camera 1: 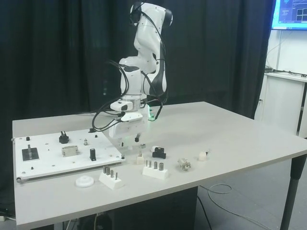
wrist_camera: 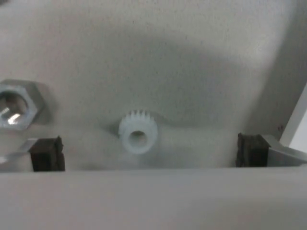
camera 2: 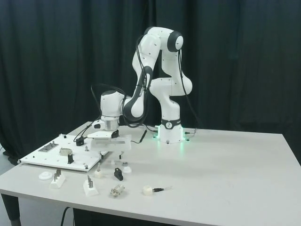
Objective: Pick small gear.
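In the wrist view the small white gear (wrist_camera: 138,132) lies on the grey table, its bore facing the camera. It sits between my two black finger pads (wrist_camera: 47,154), closer to that one than to the other. My gripper (wrist_camera: 149,151) is open wide, with nothing held. In the room views the gripper (camera 1: 128,141) (camera 2: 112,157) hangs low over the table, just off the edge of the white board (camera 1: 48,160). From those cameras the hand hides the gear.
A metal hex nut (wrist_camera: 14,105) lies near the gear. Close by on the table (camera 1: 230,129) are two white peg holders (camera 1: 154,168) (camera 1: 111,178), a black clip (camera 1: 159,153), a metal connector (camera 1: 184,164), a large white gear (camera 1: 84,181) and a small white part (camera 1: 203,155).
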